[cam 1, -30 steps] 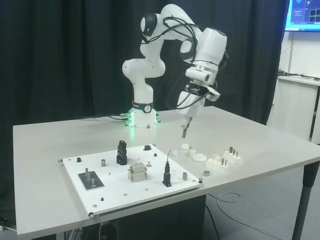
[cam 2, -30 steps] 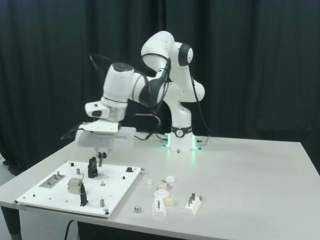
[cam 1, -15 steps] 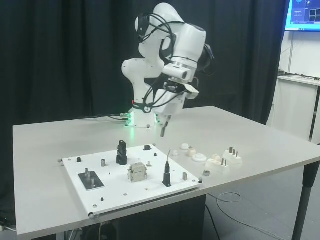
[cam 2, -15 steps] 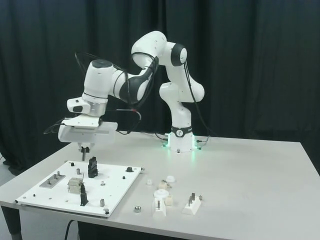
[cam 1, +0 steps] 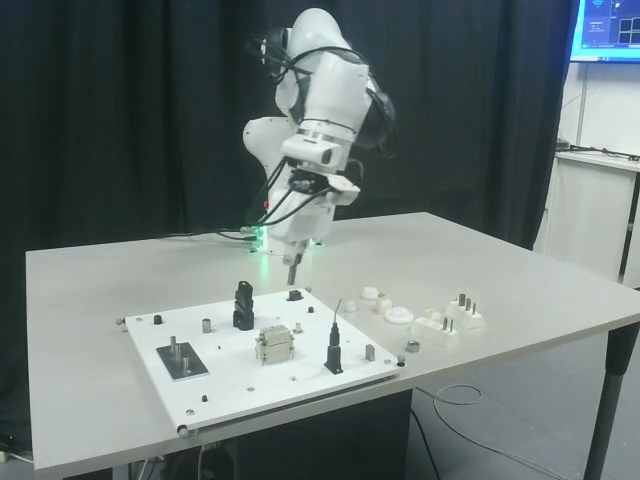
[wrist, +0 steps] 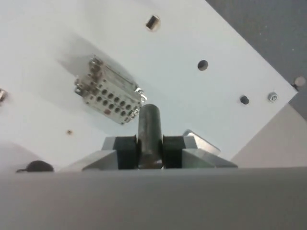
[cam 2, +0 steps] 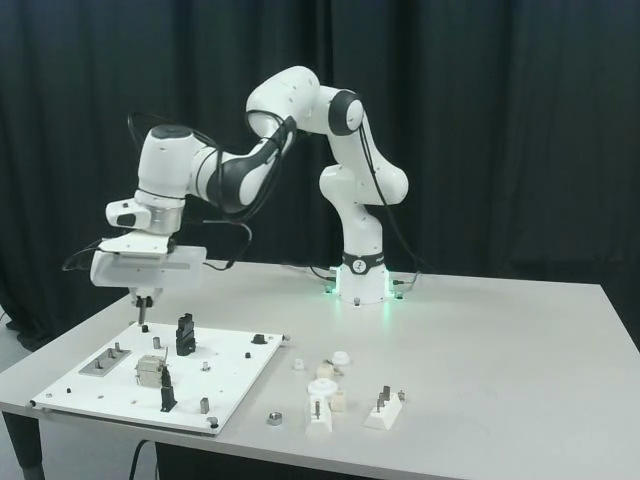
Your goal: Insert round peg 3.
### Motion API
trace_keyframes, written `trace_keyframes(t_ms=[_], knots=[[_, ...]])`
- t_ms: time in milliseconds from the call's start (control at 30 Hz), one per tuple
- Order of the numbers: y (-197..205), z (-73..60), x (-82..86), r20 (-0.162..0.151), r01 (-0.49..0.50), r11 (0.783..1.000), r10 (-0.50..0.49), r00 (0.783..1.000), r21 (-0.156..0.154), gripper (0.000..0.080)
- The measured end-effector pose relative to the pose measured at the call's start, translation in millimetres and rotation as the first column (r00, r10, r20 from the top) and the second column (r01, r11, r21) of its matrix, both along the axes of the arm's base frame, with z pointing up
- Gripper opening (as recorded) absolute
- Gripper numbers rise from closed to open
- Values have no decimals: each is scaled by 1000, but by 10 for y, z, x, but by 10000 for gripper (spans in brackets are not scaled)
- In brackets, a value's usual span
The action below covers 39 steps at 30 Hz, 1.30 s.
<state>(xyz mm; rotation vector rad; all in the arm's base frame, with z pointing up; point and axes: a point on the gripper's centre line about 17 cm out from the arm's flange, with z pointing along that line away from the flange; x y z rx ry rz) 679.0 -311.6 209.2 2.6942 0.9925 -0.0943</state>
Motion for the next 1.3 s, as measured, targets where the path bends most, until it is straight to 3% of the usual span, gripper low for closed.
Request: trace_keyframes(t_ms=[300,567,900,1300], knots=[[-203,-288,-37,30,60,996,-62,998,63,110],[-337,-603,-39,33,77,992,-81,996,101,110],[-557,-826,58,39,91,990,-96,995,104,110],[-755,-898,149,41,85,991,-89,995,105,110]])
